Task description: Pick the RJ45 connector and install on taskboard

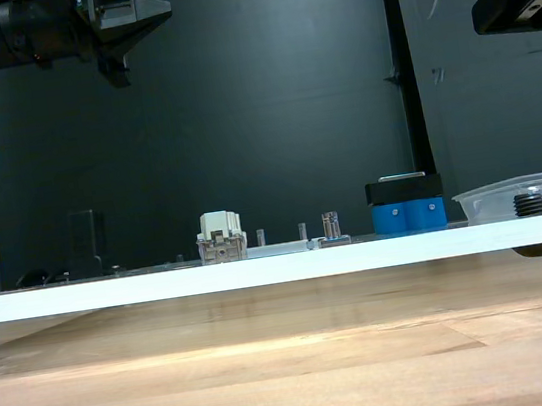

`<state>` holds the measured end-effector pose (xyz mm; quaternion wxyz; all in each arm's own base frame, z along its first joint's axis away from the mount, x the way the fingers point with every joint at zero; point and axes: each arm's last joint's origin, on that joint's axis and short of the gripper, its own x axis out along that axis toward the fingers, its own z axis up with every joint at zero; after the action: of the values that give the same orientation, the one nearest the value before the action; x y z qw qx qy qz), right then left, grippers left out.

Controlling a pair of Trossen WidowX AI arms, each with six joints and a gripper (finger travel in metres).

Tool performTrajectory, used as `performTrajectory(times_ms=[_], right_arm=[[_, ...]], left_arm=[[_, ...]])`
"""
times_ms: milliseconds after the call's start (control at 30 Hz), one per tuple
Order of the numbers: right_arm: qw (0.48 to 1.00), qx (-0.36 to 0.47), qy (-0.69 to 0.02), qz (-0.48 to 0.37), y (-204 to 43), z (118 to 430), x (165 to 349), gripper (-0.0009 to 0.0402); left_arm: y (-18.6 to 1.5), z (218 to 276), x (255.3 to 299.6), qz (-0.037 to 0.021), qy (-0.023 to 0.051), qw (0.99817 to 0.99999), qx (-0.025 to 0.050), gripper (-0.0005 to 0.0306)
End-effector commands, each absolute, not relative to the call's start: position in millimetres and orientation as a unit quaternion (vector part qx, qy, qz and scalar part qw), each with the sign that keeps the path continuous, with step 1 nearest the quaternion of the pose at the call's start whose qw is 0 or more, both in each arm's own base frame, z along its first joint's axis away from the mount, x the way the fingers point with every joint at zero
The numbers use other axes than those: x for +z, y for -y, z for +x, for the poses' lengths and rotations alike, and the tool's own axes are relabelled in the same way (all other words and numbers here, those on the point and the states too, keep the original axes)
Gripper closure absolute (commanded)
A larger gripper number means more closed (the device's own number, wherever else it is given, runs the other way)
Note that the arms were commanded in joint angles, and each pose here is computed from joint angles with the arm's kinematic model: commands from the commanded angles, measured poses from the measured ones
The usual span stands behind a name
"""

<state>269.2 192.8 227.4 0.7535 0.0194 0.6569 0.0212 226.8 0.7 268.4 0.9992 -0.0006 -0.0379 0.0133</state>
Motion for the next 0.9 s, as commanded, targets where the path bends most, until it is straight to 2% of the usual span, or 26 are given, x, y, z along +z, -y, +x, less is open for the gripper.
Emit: performTrajectory(times_ms=[33, 567, 900], right_arm=[[0.751, 0.019, -0.659, 0.018, -192.7, 269.1, 224.8, 0.0393], [0.754, 0.021, -0.657, 0.020, -193.0, 269.3, 225.8, 0.0390], [0.758, 0.023, -0.651, 0.024, -192.4, 268.6, 229.6, 0.0335]], left_arm=[[-0.8, 226.9, 268.5, -0.0004, 0.0378, 0.99919, 0.0135, 0.0300], [-0.7, 226.9, 268.5, -0.0006, 0.0380, 0.99919, 0.0133, 0.0300], [-0.8, 226.8, 268.6, -0.0006, 0.0382, 0.99918, 0.0135, 0.0300]])
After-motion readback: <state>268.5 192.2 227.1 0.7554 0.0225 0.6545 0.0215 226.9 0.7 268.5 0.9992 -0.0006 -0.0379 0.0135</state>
